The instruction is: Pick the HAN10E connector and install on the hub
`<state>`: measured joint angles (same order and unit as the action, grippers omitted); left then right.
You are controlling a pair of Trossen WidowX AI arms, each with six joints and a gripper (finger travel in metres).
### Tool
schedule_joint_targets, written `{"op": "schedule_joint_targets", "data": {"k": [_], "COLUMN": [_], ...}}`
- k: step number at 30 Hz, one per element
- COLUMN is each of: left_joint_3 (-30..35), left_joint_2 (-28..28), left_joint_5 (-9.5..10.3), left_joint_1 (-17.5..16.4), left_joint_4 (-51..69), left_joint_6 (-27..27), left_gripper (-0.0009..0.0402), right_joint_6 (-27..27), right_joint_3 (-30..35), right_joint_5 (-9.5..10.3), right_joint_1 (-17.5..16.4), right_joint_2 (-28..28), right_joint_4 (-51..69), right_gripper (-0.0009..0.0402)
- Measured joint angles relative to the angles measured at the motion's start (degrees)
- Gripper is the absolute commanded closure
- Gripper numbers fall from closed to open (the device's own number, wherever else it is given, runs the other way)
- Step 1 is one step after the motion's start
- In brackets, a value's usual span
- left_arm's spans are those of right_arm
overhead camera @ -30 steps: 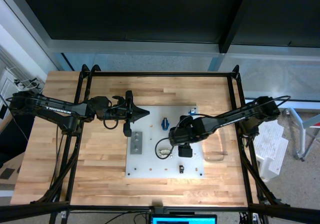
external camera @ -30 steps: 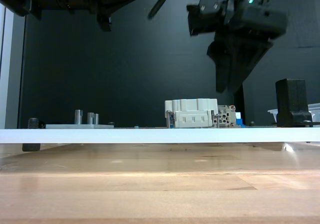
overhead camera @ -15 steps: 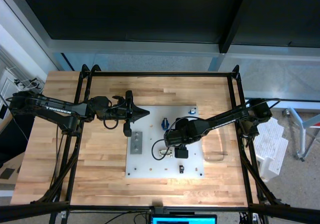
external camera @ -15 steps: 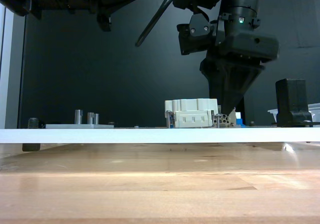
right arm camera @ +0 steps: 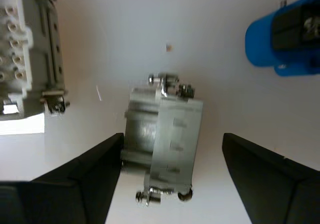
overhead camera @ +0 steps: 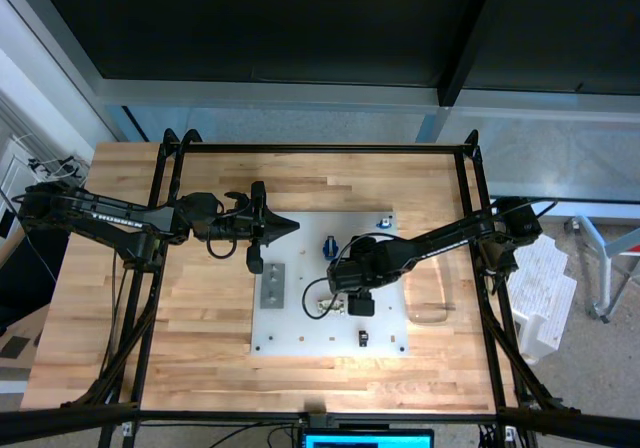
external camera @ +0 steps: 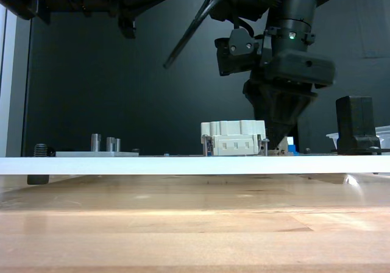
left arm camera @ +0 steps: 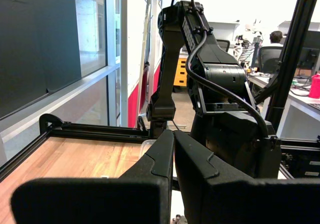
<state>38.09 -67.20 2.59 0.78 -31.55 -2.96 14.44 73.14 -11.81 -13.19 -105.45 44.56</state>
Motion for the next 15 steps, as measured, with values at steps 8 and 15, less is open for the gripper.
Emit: {"op": "schedule_joint_targets", "data": {"k": [8, 15], "left_joint_3": [0.00, 0.02], "left_joint_2": [0.00, -0.02], "left_joint_5": [0.00, 0.00], "left_joint_1": [0.00, 0.00], "left_joint_4": [0.00, 0.00], "left_joint_6": [0.00, 0.00], "left_gripper": [0.0392, 0.0392], "right_joint_6": [-0.09, -0.92], "right_joint_3": [-0.07, -0.07], "right_joint_5": [0.90, 1.36], "right_joint_1": [-0.07, -0.07], "right_joint_2": [0.00, 0.00], "right_joint_4": [0.37, 0.09], "right_gripper": [0.0218, 0.0272]}}
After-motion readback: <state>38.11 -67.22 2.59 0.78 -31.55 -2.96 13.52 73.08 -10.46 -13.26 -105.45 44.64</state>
